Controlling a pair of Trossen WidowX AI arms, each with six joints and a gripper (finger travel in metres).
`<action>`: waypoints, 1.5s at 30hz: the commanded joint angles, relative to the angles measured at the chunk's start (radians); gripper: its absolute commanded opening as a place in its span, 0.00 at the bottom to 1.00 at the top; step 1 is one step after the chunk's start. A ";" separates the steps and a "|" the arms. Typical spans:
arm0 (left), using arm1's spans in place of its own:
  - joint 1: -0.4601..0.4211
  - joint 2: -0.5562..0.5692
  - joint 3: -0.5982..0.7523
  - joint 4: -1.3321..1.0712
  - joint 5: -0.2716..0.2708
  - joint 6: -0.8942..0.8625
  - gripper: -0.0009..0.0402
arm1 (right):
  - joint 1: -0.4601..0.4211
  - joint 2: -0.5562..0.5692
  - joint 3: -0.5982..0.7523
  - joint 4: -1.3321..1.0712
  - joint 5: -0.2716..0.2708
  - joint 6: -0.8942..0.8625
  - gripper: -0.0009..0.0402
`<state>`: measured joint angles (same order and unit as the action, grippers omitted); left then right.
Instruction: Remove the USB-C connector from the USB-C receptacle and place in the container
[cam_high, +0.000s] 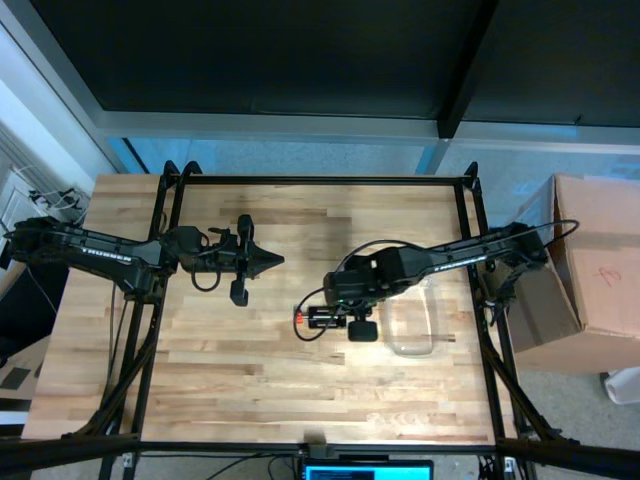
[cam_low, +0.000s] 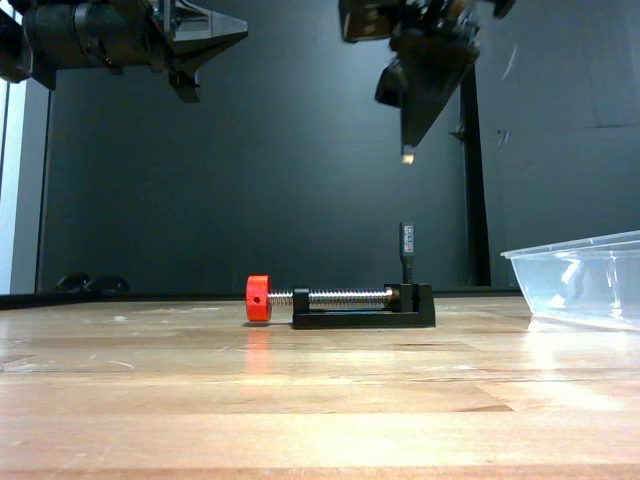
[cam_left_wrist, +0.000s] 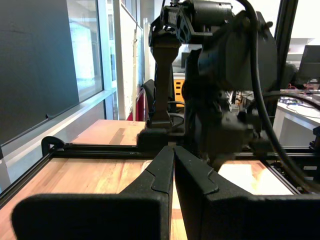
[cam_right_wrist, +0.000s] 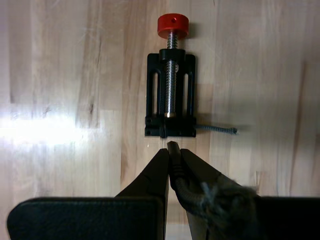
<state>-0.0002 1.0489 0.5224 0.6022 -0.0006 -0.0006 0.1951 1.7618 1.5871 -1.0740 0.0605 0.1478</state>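
My right gripper (cam_low: 408, 140) hangs above the small black vise (cam_low: 365, 307) with the red knob (cam_low: 258, 298). It is shut on the USB-C connector (cam_low: 407, 156), whose tip pokes out below the fingers. The connector hangs clear above the upright USB-C receptacle (cam_low: 407, 245) clamped in the vise. In the right wrist view the connector (cam_right_wrist: 173, 148) and its braided cable (cam_right_wrist: 197, 192) sit between the shut fingers, just short of the vise (cam_right_wrist: 170, 95). My left gripper (cam_high: 268, 260) hovers high to the left, shut and empty. The clear plastic container (cam_high: 412, 345) lies right of the vise.
A black frame (cam_high: 320, 181) rims the wooden table. A cardboard box (cam_high: 590, 270) stands off the table's right side. In the low view the container's rim (cam_low: 580, 250) is close to the right of the vise. A thin grey piece (cam_right_wrist: 216, 129) lies beside the vise.
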 joint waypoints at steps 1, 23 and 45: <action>0.000 0.000 0.000 0.000 0.000 0.000 0.02 | 0.012 -0.055 -0.040 0.002 0.001 0.000 0.02; 0.000 0.000 0.000 0.000 0.000 0.000 0.02 | 0.087 -0.430 -0.525 0.006 0.000 0.060 0.03; 0.000 0.000 0.000 0.000 0.000 0.000 0.02 | 0.143 -0.492 -0.652 0.006 0.000 0.117 0.58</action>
<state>-0.0002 1.0489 0.5228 0.6022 -0.0010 -0.0002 0.3386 1.2686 0.9295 -1.0691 0.0597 0.2649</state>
